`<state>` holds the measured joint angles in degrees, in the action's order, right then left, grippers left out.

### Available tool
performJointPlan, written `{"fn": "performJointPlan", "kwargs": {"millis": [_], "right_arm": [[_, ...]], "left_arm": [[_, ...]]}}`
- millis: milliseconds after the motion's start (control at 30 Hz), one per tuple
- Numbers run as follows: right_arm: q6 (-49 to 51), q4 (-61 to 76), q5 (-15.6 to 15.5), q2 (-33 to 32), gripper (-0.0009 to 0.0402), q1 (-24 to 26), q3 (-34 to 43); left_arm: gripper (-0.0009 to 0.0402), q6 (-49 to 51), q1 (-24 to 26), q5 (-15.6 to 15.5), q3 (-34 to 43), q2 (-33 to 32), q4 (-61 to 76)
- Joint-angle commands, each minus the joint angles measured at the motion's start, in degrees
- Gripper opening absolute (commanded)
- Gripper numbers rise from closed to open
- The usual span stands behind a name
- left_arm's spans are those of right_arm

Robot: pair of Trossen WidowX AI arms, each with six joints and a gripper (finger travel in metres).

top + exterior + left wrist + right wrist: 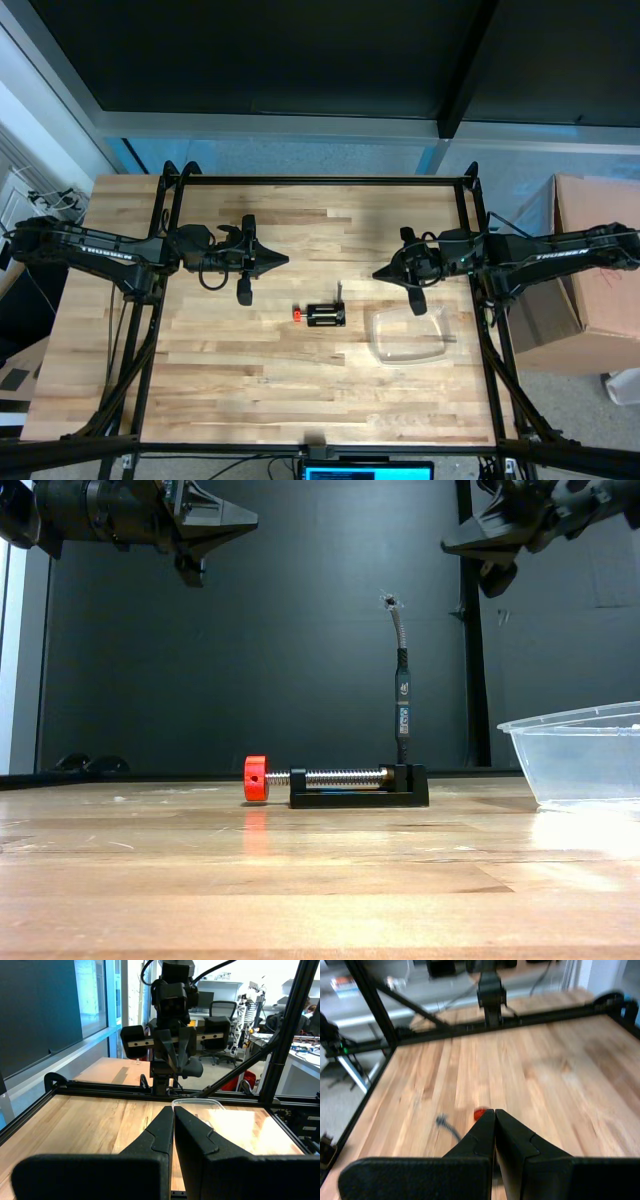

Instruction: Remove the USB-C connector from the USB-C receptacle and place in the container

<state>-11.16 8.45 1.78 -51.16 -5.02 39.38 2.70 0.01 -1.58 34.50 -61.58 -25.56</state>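
Standing upright at the middle of the desk (250, 380), the one USB-C connector (403, 705) has its lower end in the USB-C receptacle (406, 771), at the end of a small black clamp (360, 798) opposite the red knob (257, 778). I cannot tell how deep it sits. Its short grey cable (396, 620) rises from it and ends free in the air. Nothing of mine touches it.

The single clear plastic container (408, 335) lies on the desk just to the right of the clamp, apart from it.

My right claw (378, 272) hangs high above the desk, over the gap between clamp and container, its two fingers pressed together on nothing and pointing inward. From its own camera the fingers meet along one line (494, 1111), with the red knob just beyond the tips.

My left claw (283, 260) hangs at similar height, well left of the clamp, pressed together and holding nothing (173, 1110).
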Motion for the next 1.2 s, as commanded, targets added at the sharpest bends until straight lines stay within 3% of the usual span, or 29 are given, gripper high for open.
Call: {"fn": "performJointPlan", "kwargs": {"millis": [33,200,800,1200], "right_arm": [[-1.3,7.2,3.5,-0.1,0.0,-2.5,3.0],[-3.7,18.7,7.8,-2.1,0.0,-6.4,8.4],[-3.9,39.4,7.8,-22.8,0.0004,-9.3,28.5],[-2.9,39.8,7.6,-32.4,0.0068,-9.3,33.1]], "left_arm": [[0.0,0.0,0.0,0.0,0.0,0.0,0.0],[0.0,0.0,0.0,0.0,0.0,0.0,0.0],[0.0,0.0,0.0,0.0,0.0,0.0,0.0],[0.0,0.0,0.0,0.0,0.0,0.0,0.0]]}}
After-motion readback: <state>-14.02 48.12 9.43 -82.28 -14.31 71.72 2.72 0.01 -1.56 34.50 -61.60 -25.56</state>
